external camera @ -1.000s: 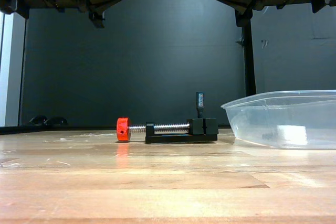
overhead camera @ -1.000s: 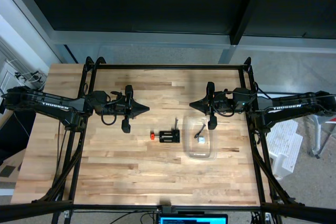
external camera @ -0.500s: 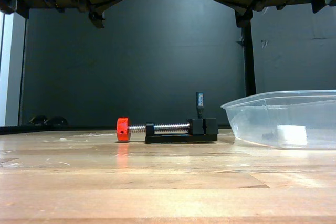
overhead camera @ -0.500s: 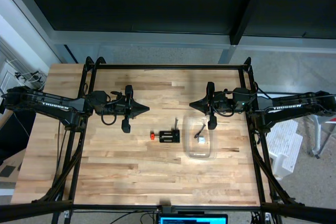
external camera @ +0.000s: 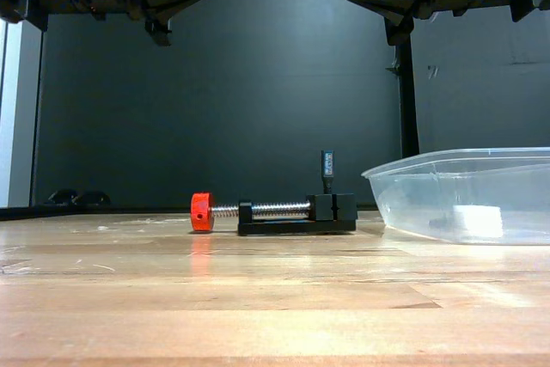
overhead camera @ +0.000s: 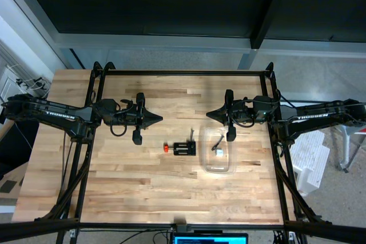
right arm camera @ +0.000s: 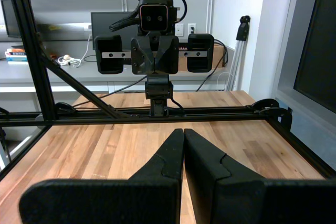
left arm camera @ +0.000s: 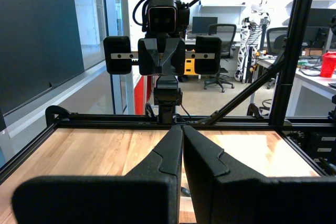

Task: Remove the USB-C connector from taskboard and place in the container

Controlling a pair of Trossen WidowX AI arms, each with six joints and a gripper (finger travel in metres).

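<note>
Lying in the container (overhead camera: 205, 165) by a white block (overhead camera: 219, 151), the USB-C connector (overhead camera: 218, 140) shows only in the high view. Both closed and empty, the left gripper (overhead camera: 160, 119) and right gripper (overhead camera: 208, 114) hang high, flanking the taskboard (overhead camera: 184, 148).

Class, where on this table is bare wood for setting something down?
Near strip in front of the taskboard and container; wide wood left of the taskboard. Crowded: the gap between those two. Left tool and right tool, both shut, hover behind them.
</note>
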